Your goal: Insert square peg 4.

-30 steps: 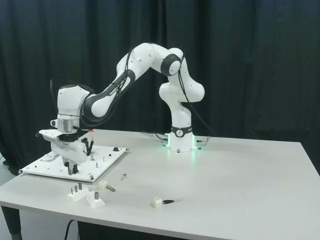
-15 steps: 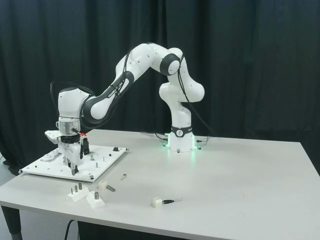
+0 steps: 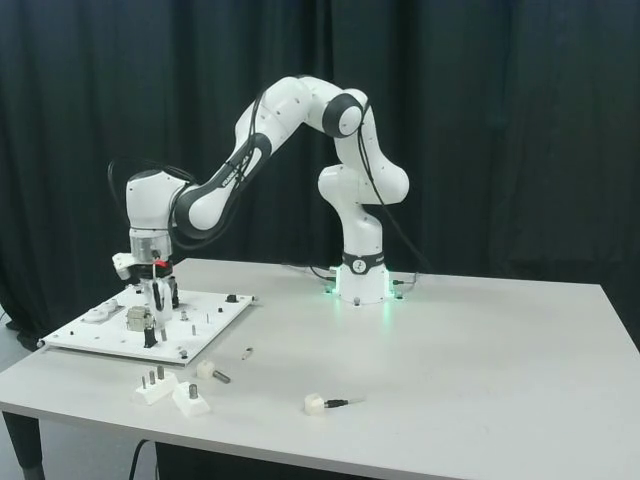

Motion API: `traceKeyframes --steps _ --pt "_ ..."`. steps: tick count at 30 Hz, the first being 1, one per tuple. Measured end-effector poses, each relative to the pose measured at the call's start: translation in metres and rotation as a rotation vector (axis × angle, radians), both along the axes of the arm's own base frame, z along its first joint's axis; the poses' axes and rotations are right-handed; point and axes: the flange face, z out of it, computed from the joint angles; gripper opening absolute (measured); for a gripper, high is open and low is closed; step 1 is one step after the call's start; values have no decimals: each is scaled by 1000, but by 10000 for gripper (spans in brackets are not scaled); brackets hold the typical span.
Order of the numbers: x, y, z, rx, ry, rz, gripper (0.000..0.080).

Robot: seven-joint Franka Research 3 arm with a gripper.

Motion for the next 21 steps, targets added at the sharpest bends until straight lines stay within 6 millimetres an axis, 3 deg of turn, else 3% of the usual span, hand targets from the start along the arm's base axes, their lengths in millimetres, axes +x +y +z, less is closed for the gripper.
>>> traceKeyframes --steps 21 --pt "-28 12 1 -40 -48 -301 153"
